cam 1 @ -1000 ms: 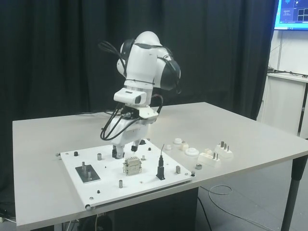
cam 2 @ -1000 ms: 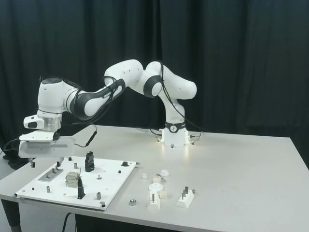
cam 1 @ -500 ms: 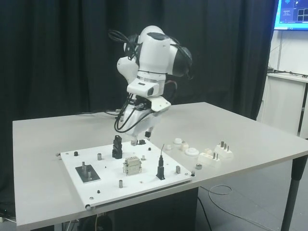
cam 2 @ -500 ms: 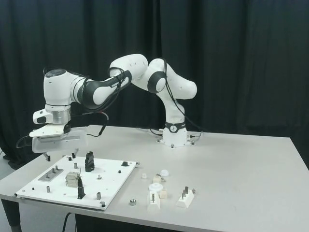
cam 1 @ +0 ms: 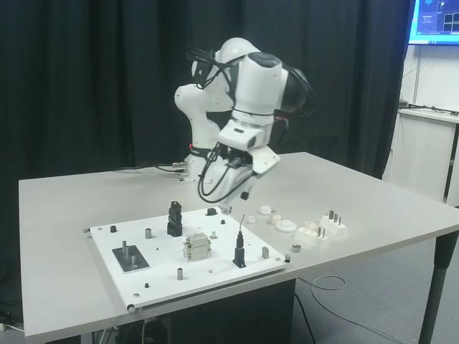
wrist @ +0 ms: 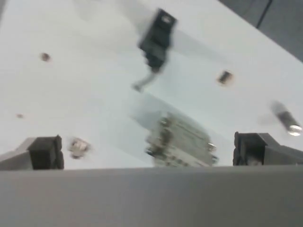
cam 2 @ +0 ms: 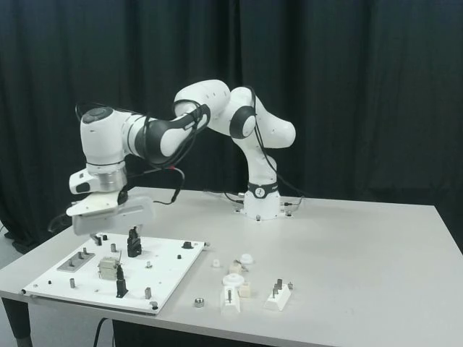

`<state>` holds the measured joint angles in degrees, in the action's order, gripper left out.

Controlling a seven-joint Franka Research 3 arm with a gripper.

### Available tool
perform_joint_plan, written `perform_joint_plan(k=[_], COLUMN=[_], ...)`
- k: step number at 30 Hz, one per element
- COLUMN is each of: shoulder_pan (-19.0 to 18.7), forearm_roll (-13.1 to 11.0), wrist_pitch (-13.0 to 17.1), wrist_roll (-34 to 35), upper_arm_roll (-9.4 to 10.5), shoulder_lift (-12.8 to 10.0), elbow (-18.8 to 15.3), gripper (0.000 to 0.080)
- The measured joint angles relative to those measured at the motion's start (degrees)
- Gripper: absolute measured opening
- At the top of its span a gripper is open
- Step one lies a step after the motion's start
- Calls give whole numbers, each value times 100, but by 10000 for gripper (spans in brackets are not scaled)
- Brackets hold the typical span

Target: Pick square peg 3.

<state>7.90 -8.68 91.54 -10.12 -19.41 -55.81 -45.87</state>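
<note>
While the pincer (cam 1: 240,197) is hanging released and empty above the white board (cam 1: 215,269), it is risking choosing a wrong peg.

Arm swung up & away from the white board's (cam 1: 215,276) left side, gripper (cam 1: 238,201) now higher, above the board's far-right corner, w/ nothing in it.

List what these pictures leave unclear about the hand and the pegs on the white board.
- Which peg is square peg 3: both room views show the white board's pegs too small to tell apart.
- Wrist view: blurred, and the hand's grey body covers the lower part, cutting off the grey connector block.
- First room view: the hand hangs above the board; its fingertips are too small to judge.
</note>
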Motion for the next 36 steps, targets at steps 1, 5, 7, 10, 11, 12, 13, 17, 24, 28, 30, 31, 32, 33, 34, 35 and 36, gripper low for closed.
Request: perform_joint_plan(k=[1, 5, 7, 10, 11, 12, 13, 17, 24, 28, 30, 31, 32, 33, 34, 35, 36], shoulder_pan=[-34, -175, -245, -354, -389, -424, -460, -595, -802, -900, -941, -962, -983, -1006, -1031, -1054, -1075], forearm_roll=[-1, -3, -3, -4, -4, -4, -3, -3, -3, 8, 18, 24, 31, 40, 49, 60, 77], wrist_pitch=[-46, -258, -366, -501, -544, -578, -607, -717, -898, -993, -1028, -1045, -1064, -1085, -1106, -1123, -1141], wrist_roll=[46, 247, 354, 496, 540, 586, 636, 830, 1103, 1309, 1406, 1451, 1497, 1550, 1609, 1663, 1713], upper_arm_roll=[0, 6, 9, 18, 18, 20, 20, 25, 71, 153, 203, 223, 241, 257, 273, 288, 305], shoulder_lift=[0, 0, 0, 1, 1, 1, 1, 1, 1, 1, 1, 1, 1, 1, 1, 1, 2], elbow=[-3, -6, -7, -16, -21, -27, -35, -72, -149, -208, -236, -250, -264, -279, -297, -315, -334], gripper=[800, 800, 800, 800, 800, 800, 800, 800, 800, 800, 800, 800, 800, 800, 800, 800, 800])
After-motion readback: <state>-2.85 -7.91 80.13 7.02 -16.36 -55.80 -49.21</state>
